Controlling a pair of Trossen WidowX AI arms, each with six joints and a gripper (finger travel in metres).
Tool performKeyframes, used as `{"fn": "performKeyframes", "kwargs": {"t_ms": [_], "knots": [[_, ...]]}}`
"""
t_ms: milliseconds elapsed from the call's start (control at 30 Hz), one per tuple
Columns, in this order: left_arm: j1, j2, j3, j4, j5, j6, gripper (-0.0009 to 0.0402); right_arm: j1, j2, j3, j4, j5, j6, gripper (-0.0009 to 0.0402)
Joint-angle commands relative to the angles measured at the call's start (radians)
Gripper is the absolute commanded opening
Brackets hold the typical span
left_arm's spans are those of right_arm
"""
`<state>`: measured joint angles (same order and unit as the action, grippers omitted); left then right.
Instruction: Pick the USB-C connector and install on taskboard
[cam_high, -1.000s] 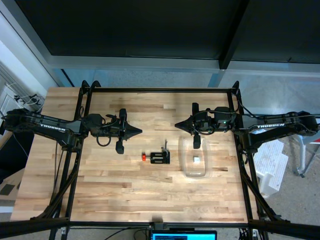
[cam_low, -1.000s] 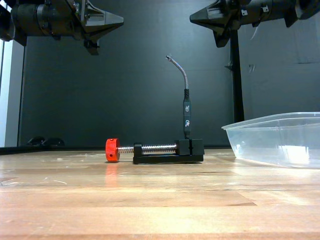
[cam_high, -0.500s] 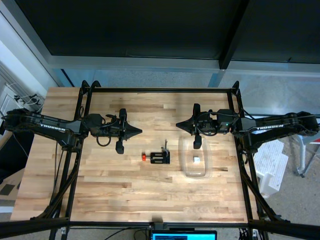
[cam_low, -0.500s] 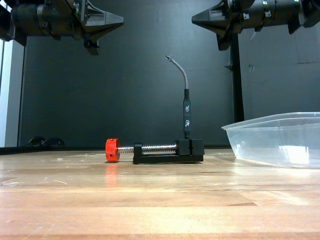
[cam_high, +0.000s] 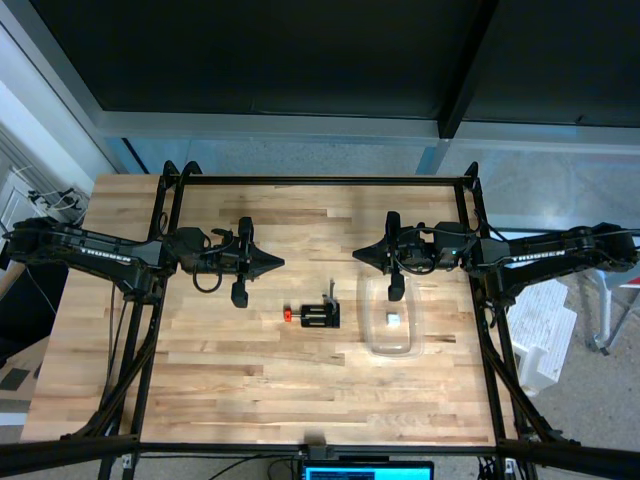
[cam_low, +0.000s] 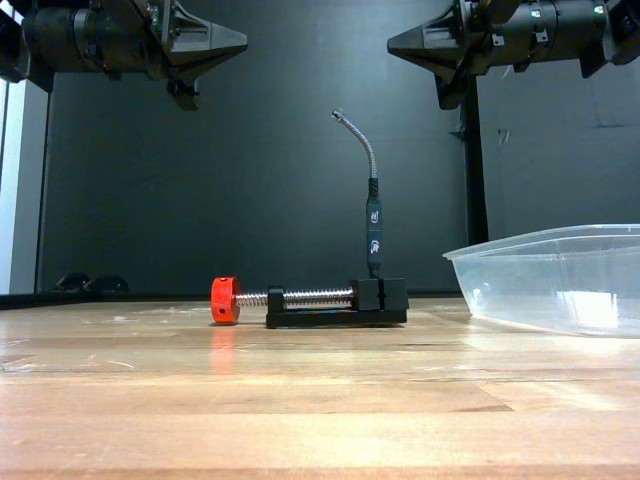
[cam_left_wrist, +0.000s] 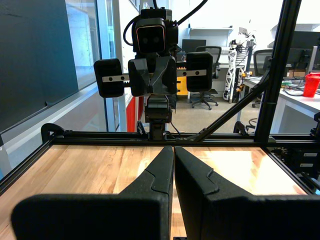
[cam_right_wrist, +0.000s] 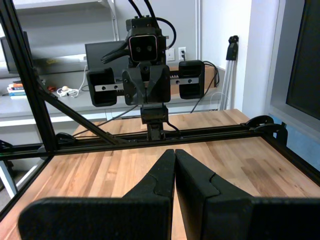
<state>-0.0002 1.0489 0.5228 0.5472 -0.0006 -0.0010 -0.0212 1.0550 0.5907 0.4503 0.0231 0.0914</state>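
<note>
Starting with the USB-C connector (cam_low: 373, 235): upright, base down in the taskboard (cam_low: 335, 303), at the end opposite the red-orange knob (cam_low: 225, 300). Rising from its top, a thin braided cable (cam_low: 358, 135), bending over toward the knob side. No tilt to speak of in the low view. Cannot tell how deep in the socket the plug sits.

Taskboard itself flat on the table (cam_high: 250, 380), roughly mid-table, knob end toward the left arm.

Just off the taskboard's connector end, apart from it: a clear plastic tray (cam_low: 560, 275), with a small white cube (cam_high: 394, 319) lying inside.

Further out, and well above the taskboard: left claw (cam_high: 283, 263), up and away on the knob side, closed with both fingers pressed together and nothing between them. Right claw (cam_high: 353, 254), likewise high, beyond the taskboard on the tray side, over the tray's far end; also closed and empty. Both pointed toward each other across the space behind the taskboard, neither touching connector, cable or block.

Judged on this: pick and insertion apparently done, with the plug standing in place unaided and released. Little left beyond confirming a full seat, which cannot be checked from here, and parking the arms.
</note>
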Motion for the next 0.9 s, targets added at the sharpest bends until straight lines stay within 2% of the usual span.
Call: {"fn": "performKeyframes", "kwargs": {"t_ms": [33,200,900], "knots": [[0.000,0.000,0.000,0.000,0.000,0.000,0.0000,0.002,0.000,0.002,0.006,-0.002,0.001,0.0000],[0.000,0.000,0.000,0.000,0.000,0.000,0.0000,0.005,0.000,0.003,0.006,-0.017,0.005,0.0000],[0.000,0.000,0.000,0.000,0.000,0.000,0.0000,0.009,0.000,0.003,0.006,-0.016,0.005,0.0000]]}}
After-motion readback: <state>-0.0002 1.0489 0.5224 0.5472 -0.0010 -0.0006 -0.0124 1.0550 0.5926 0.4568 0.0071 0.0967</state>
